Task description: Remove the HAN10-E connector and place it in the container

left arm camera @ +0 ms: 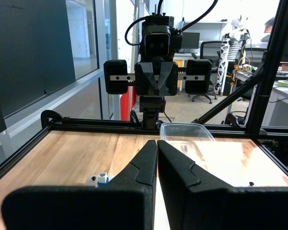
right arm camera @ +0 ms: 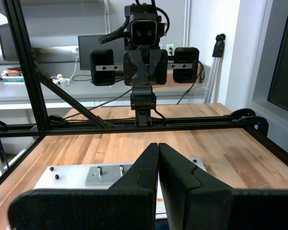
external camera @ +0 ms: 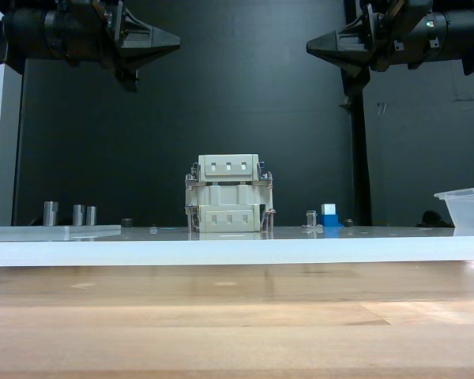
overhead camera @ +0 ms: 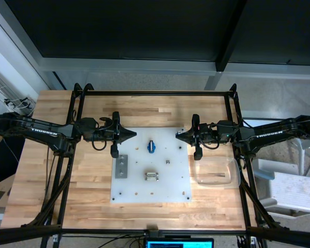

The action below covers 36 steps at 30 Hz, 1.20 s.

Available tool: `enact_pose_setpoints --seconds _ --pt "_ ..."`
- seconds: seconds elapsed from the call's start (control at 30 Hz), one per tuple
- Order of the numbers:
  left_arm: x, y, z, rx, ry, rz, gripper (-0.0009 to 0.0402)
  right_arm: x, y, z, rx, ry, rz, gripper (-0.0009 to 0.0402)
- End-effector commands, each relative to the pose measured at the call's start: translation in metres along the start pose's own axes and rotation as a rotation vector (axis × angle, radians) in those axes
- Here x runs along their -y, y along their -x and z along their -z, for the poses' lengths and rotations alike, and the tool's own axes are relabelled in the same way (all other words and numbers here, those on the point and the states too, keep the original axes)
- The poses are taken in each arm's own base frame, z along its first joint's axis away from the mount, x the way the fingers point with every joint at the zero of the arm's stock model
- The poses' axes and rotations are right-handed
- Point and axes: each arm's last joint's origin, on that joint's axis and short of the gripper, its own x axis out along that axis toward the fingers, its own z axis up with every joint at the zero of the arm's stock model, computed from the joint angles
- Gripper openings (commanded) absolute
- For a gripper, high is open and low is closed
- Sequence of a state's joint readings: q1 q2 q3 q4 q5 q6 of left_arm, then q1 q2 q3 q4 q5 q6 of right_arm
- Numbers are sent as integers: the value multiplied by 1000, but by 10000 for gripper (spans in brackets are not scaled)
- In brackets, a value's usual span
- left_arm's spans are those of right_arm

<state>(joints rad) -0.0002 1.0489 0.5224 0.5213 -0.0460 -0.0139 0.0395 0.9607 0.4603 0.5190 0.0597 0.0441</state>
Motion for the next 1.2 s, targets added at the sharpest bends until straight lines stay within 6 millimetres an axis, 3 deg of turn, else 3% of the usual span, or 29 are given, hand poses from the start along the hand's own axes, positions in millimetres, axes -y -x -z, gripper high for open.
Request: enact_pose_setpoints --seconds 0.03,0.5,1.2 --pt "0 0 0 0 0 0 0 0 0 0 0 -1 0 0" --pt "0 0 0 0 0 0 0 0 -1 -6 16 -6 0 0" --pt "0 0 0 0 0 0 0 -7 -38 -82 -383 -34 12 0"
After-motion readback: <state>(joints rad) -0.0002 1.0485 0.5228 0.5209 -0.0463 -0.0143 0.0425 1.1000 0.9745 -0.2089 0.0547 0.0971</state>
